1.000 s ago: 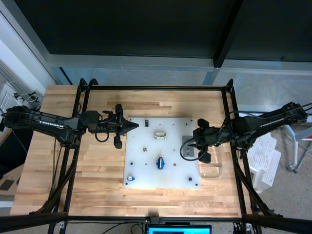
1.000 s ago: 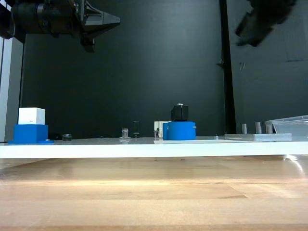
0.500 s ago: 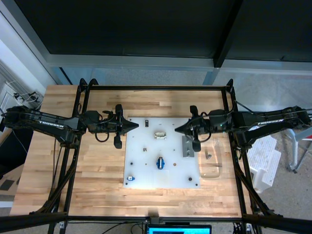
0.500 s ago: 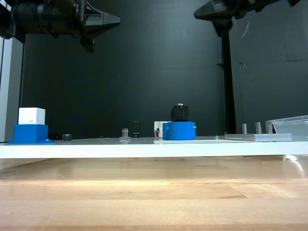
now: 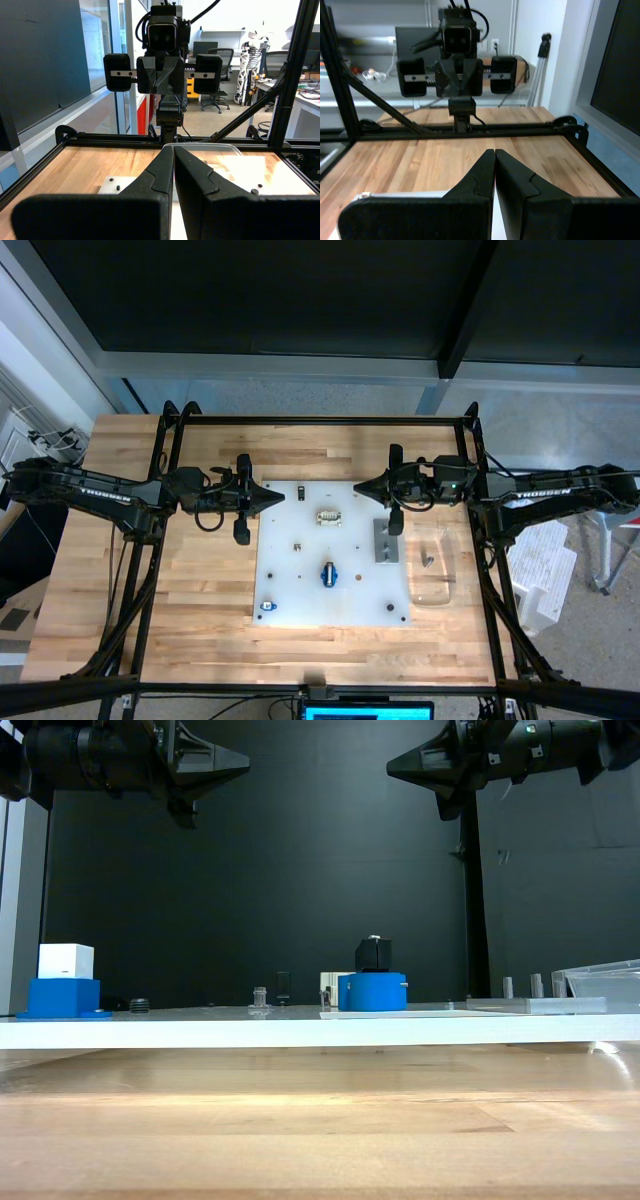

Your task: Remove the 16mm cylinder and place in the container

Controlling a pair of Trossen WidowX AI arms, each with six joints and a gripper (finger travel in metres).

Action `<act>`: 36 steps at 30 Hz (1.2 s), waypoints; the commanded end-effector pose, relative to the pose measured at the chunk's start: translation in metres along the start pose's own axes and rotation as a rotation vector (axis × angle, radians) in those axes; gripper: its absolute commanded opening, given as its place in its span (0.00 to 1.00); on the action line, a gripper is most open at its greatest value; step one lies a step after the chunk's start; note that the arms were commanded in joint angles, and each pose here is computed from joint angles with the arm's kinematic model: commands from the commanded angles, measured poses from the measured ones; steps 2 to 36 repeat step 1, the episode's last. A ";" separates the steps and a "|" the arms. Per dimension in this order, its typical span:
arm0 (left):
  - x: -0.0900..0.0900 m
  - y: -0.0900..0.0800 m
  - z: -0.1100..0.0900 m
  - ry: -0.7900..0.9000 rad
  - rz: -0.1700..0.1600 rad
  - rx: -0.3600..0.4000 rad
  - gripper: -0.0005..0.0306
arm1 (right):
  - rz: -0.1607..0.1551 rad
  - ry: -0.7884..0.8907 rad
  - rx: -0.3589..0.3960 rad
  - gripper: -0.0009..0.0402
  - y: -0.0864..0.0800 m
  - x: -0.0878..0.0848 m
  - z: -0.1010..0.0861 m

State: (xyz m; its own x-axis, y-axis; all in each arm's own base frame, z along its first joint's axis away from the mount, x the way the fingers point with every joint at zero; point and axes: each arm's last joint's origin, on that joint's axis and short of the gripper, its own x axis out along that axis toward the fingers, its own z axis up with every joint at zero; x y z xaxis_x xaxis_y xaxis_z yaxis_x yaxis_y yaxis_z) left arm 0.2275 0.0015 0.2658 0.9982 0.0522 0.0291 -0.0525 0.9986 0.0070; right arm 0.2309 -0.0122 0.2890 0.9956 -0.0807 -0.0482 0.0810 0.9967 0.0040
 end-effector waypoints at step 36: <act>0.000 0.000 0.000 0.000 0.000 0.000 0.02 | 0.000 -0.028 0.017 0.02 0.000 -0.001 -0.004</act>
